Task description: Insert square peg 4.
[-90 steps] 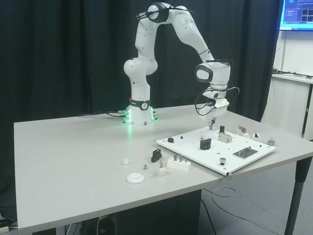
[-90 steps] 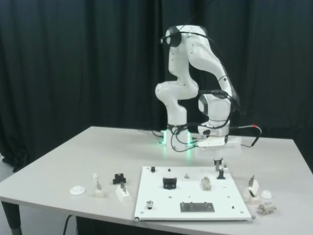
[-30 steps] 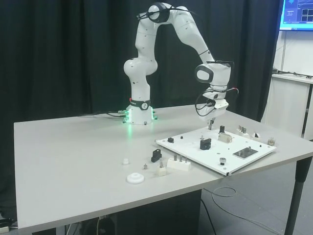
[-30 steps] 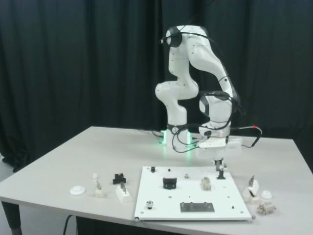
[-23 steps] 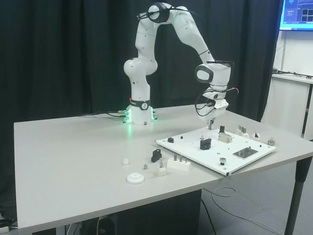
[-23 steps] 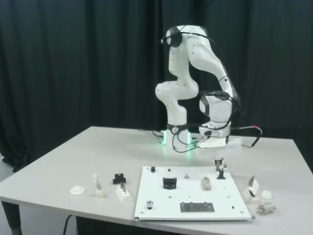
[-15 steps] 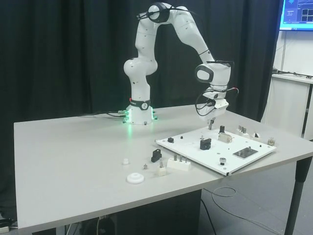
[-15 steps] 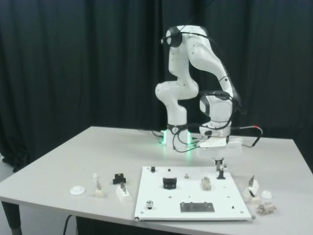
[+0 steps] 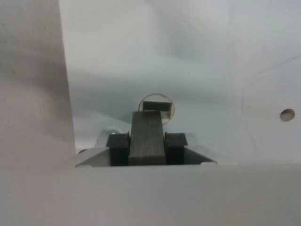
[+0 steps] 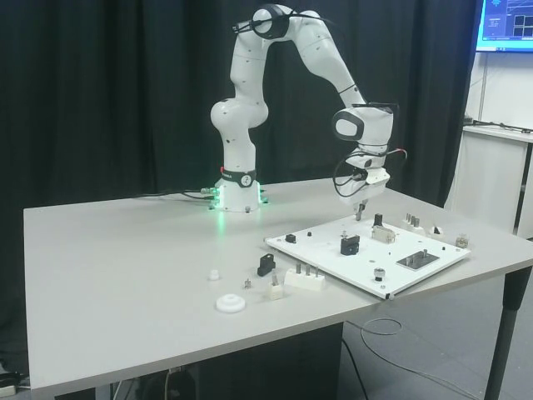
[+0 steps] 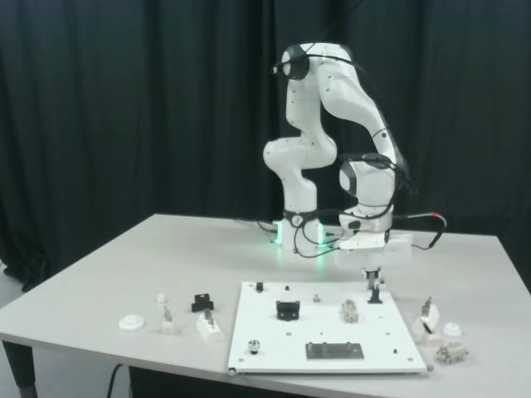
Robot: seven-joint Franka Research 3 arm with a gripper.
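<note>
My gripper [image 9: 147, 142] is shut on a grey square peg [image 9: 147, 134], which stands upright between the dark fingers [image 9: 118, 141]. Just beyond the peg's tip lies a round seat with a square hole [image 9: 156, 104] in the white board [image 9: 197, 70]. In the first room view the gripper [image 10: 359, 210] hangs just above the far edge of the board [image 10: 333, 258], beside a small black fixture [image 10: 377, 220]. The second room view shows the gripper [image 11: 370, 279] over the board's back right part [image 11: 390, 327]. Whether the peg touches the board I cannot tell.
On the board stand a black block [image 10: 349, 245], a grey plate [image 10: 416, 259] and a knob [image 10: 380, 274]. Left of the board lie a white fixture with pins [image 10: 304, 279], a black bracket [image 10: 265, 266] and a white disc [image 10: 230, 303]. Small parts [image 11: 438, 332] sit right of it.
The wrist has risen very slightly over the last three seconds, staying over the same spot. Nothing else on the table has moved.
</note>
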